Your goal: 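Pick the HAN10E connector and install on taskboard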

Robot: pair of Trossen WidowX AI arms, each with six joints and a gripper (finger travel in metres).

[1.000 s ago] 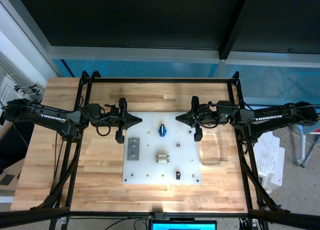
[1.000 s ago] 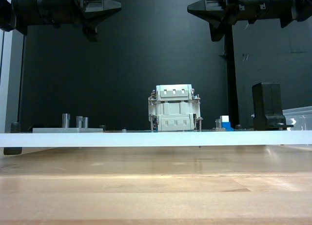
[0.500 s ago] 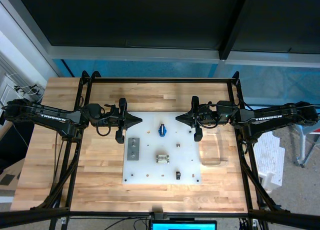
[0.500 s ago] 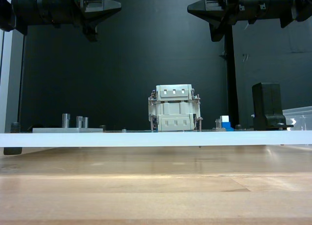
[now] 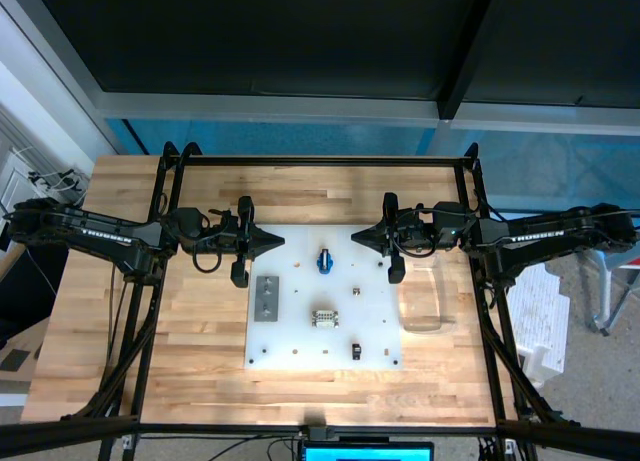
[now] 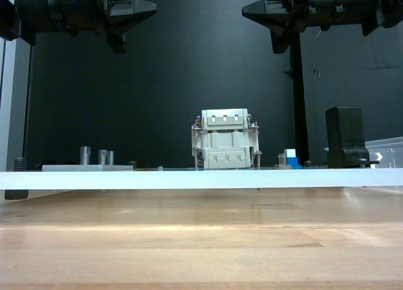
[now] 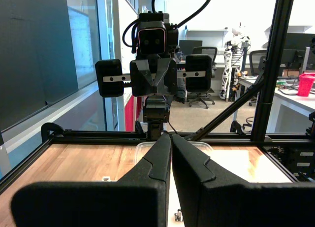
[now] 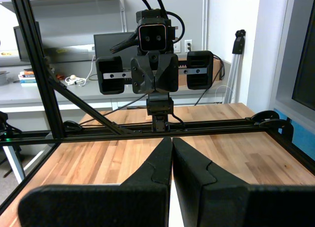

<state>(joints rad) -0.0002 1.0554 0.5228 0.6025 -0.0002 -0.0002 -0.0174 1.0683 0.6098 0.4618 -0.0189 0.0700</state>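
The pale grey-beige HAN10E connector (image 5: pixel 324 319) (image 6: pixel 225 141) stands upright on the white taskboard (image 5: pixel 290 346) (image 6: pixel 126 178), near the board's middle front. My left gripper (image 5: pixel 280 241) (image 6: pixel 153 10) (image 7: pixel 171 138) hangs high over the board's back left edge, shut and empty. Facing it from the board's back right, my right gripper (image 5: pixel 354 237) (image 6: pixel 245 12) (image 8: pixel 172 140) is also shut and empty. Both grippers are well above and behind the connector.
On the board sit a grey metal block (image 5: pixel 266 298) with pegs at the left, a blue plug (image 5: pixel 324 260) at the back and a black part (image 5: pixel 357 352) (image 6: pixel 345 138) at the front right. A clear plastic tray (image 5: pixel 424 299) lies right of the board.
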